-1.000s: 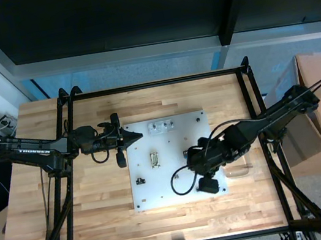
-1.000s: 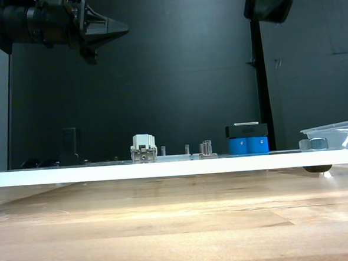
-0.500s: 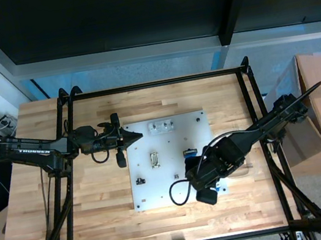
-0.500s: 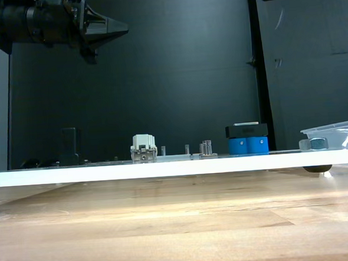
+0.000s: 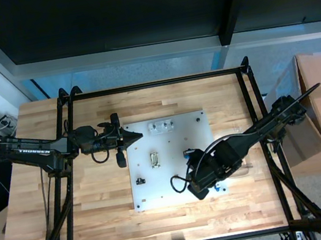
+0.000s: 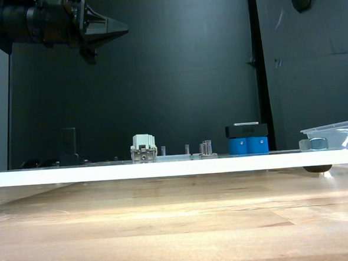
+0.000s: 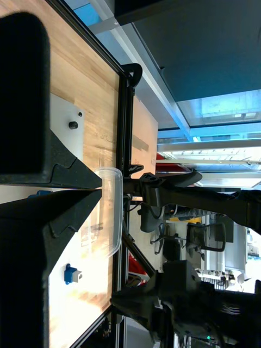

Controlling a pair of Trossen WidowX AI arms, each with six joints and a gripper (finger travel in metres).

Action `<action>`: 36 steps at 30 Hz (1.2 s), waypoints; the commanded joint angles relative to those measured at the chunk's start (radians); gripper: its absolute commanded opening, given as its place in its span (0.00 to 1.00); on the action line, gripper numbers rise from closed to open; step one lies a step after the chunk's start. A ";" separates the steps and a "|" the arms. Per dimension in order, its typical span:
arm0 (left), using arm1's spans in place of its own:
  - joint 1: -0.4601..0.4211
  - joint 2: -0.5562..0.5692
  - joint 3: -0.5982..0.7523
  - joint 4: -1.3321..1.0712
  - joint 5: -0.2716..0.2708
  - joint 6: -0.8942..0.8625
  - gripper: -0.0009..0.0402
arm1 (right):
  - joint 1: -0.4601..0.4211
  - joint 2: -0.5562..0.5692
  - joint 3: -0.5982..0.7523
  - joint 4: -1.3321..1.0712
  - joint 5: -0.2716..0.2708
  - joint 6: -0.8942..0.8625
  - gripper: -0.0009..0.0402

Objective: Unfasten the M12 nut and place it in the container

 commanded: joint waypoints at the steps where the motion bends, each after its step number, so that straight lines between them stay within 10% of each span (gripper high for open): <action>1: 0.000 0.000 0.000 0.001 0.000 0.000 0.02 | -0.001 0.010 -0.002 -0.002 0.017 0.068 0.15; 19: 0.000 0.000 0.000 0.000 0.000 0.000 0.02 | -0.002 0.098 -0.002 0.028 -0.012 0.193 0.61; 36: 0.000 0.000 0.000 0.000 0.000 0.000 0.02 | -0.005 0.165 -0.003 0.058 -0.034 0.193 0.62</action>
